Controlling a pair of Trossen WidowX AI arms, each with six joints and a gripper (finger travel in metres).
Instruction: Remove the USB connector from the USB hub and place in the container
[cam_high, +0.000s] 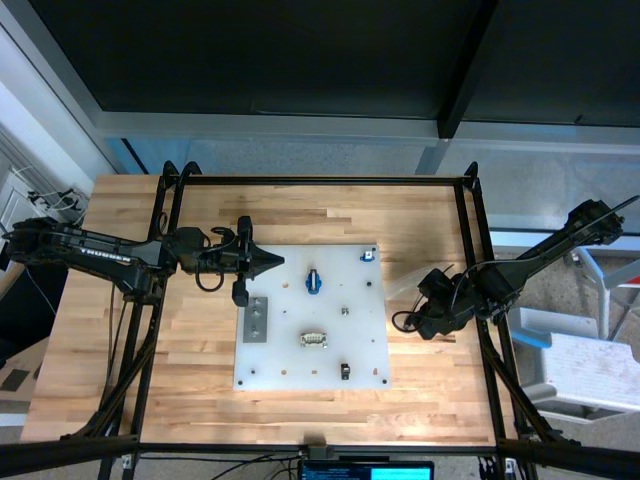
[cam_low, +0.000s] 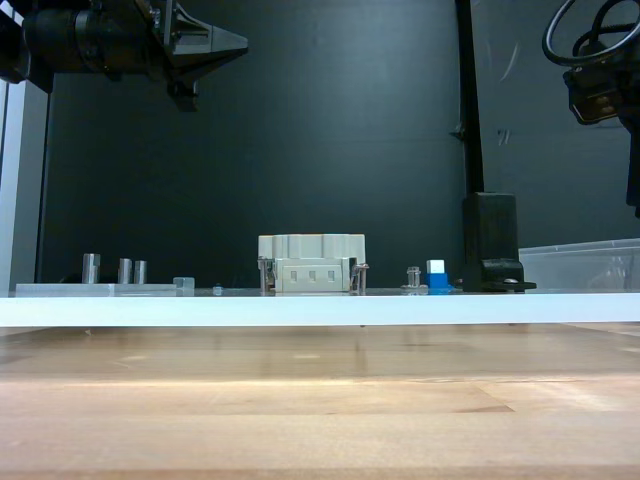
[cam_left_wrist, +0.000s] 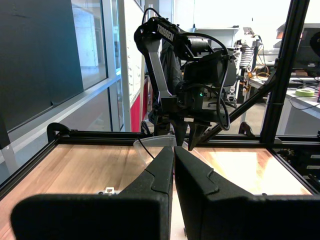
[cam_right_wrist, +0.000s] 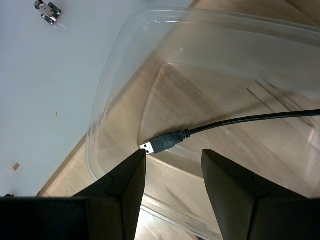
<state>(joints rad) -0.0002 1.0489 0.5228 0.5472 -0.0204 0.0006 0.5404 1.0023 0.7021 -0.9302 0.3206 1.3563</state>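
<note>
Lying in the container (cam_right_wrist: 116, 80), the USB connector (cam_right_wrist: 162, 142) sits beneath the right gripper (cam_right_wrist: 173, 155), jaws released; the left gripper (cam_high: 277, 262), jaws clenched, hovers at the high view's centre-left.

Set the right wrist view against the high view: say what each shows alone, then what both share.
Only the right wrist view: the USB connector lying loose inside the clear container, with the right gripper above it, fingers open. From above, the container is hard to make out.
Only the high view: the left gripper at the board's far left corner, plus the USB hub, grey block and blue clip.
Both: the white board.
</note>
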